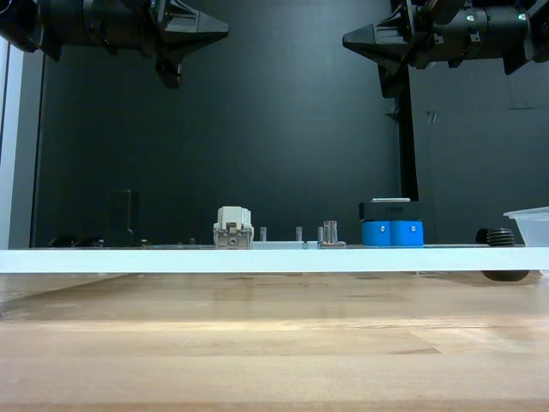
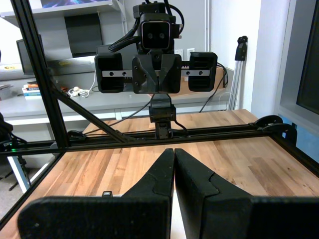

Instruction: Pick the RJ45 connector and install on the taskboard

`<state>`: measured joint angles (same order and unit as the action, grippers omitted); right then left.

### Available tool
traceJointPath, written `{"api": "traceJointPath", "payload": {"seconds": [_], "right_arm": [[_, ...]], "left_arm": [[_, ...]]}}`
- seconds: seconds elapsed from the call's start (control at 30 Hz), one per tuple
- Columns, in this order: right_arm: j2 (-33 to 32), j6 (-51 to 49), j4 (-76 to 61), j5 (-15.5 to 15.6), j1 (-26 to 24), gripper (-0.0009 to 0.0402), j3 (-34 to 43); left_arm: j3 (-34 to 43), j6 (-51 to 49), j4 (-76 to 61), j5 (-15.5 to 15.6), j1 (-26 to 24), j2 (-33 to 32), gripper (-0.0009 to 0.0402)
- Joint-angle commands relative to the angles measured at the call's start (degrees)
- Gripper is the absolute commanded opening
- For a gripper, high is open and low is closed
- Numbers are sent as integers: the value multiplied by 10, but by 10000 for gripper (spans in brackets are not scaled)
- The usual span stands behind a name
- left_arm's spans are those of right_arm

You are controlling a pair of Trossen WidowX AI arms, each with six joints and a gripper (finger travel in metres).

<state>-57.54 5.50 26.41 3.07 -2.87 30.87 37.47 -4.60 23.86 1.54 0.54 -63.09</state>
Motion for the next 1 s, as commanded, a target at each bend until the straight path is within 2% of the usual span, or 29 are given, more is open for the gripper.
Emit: {"api": "traceJointPath", "payload": {"seconds": [0.03,0.27,0.4,0.6,0.67,0.87,1.0], "right_arm": [[0,2,0,0,0,0,0],[3,18,-44,1,3,0,5],[13,15,-193,1,19,0,44],[15,14,-448,-1,71,0,139],[15,17,-533,-13,95,0,171],[15,68,-757,-75,173,0,256],[15,127,-857,-81,223,0,291]], "left_arm": [[0,0,0,0,0,0,1],[0,0,0,0,0,0,1],[0,0,0,0,0,0,1],[0,0,0,0,0,0,1],[0,0,0,0,0,0,1],[0,0,0,0,0,0,1],[0,0,0,0,0,0,1]]}}
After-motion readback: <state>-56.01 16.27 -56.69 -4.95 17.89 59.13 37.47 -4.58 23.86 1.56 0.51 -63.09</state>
